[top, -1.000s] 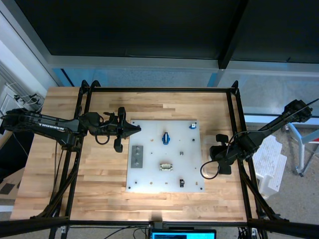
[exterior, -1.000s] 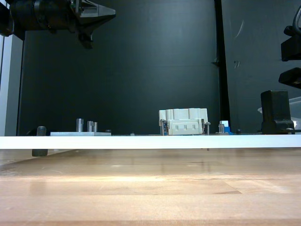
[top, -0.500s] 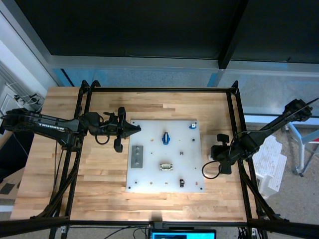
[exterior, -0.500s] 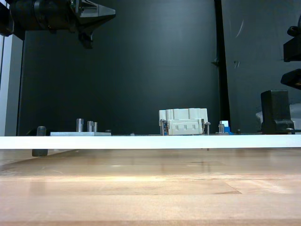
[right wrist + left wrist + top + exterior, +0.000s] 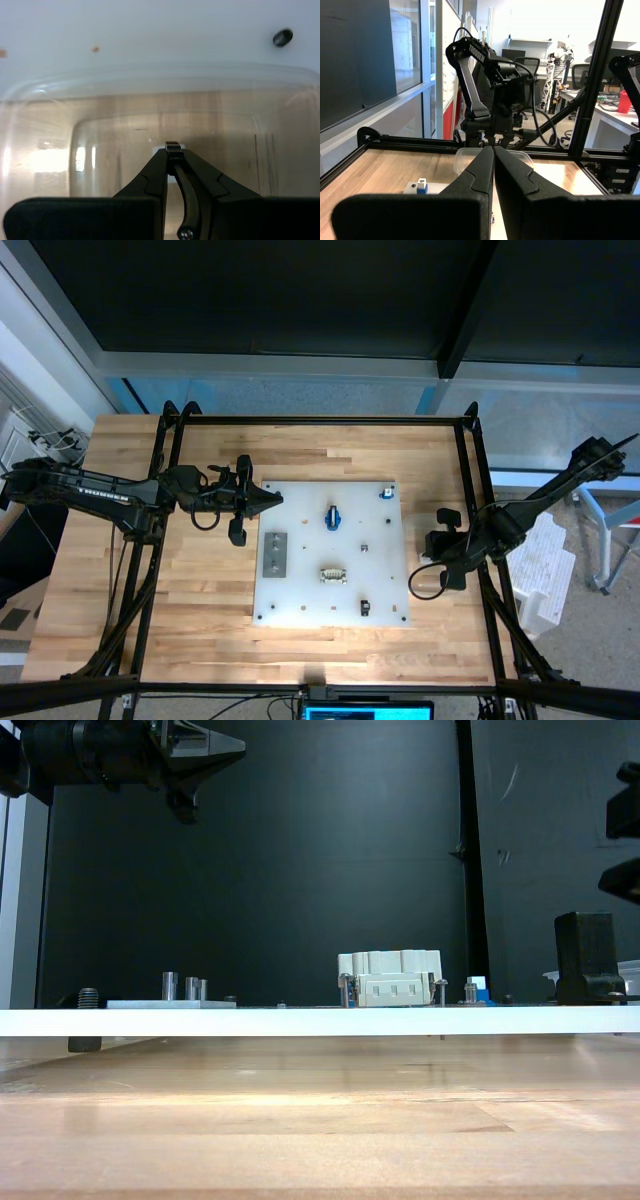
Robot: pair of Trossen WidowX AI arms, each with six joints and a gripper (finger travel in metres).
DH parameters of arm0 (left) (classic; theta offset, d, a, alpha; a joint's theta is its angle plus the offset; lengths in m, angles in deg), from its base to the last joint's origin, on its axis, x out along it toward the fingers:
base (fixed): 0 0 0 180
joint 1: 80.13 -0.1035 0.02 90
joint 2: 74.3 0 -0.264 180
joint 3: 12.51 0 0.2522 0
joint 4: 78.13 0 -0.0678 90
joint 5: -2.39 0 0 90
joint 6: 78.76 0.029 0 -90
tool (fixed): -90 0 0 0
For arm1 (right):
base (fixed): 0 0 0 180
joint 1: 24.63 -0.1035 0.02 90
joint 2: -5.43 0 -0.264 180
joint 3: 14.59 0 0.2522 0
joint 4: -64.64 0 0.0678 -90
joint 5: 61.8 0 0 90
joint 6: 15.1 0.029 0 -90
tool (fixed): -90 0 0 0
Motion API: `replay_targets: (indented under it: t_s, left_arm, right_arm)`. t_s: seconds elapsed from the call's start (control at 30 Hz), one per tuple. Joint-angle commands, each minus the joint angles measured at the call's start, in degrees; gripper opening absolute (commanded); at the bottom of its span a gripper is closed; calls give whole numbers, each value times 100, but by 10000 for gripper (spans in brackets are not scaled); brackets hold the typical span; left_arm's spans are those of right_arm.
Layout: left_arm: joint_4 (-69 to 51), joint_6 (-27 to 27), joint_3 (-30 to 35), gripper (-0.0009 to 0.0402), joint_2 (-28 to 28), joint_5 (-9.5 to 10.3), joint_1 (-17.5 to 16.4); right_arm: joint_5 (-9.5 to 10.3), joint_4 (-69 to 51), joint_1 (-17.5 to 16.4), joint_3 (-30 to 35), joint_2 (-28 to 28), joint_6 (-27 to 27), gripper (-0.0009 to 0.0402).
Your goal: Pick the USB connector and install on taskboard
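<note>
Right gripper (image 5: 172, 152) pinches the USB connector (image 5: 172, 146) over the clear tray (image 5: 150, 80) beside the taskboard (image 5: 300, 580) — left gripper (image 5: 270, 498), pressed together, high above its left edge.

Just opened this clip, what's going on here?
The right gripper hangs over the clear tray beside the taskboard, pinching a small dark plug, apparently the USB connector, not yet installed. The left gripper is shut and empty, parked high near the board's far left corner.
</note>
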Motion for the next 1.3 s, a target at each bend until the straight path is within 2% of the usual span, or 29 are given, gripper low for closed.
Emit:
replay_targets:
  t_s: [0.03,0.33,0.6,0.63,0.73,0.93,1.3]
  left_arm:
    - [2,2,0,0,0,-2,0]
    - [2,2,0,0,0,-2,0]
    - [2,2,0,0,0,-2,0]
    - [2,2,0,0,0,-2,0]
    - [2,2,0,0,0,-2,0]
    - [2,2,2,0,0,0,0]
    - [4,2,2,0,0,-2,0]
  right_arm:
    - [103,-247,2,238,9,-42,0]
    - [111,-988,2,1182,463,-122,0]
    - [120,-898,7,1967,1434,-90,0]
    - [144,-839,7,2072,1578,-90,0]
    - [417,-601,13,2378,1987,-90,0]
    - [675,-507,20,3023,2745,24,0]
    - [649,-501,59,3958,3700,39,0]
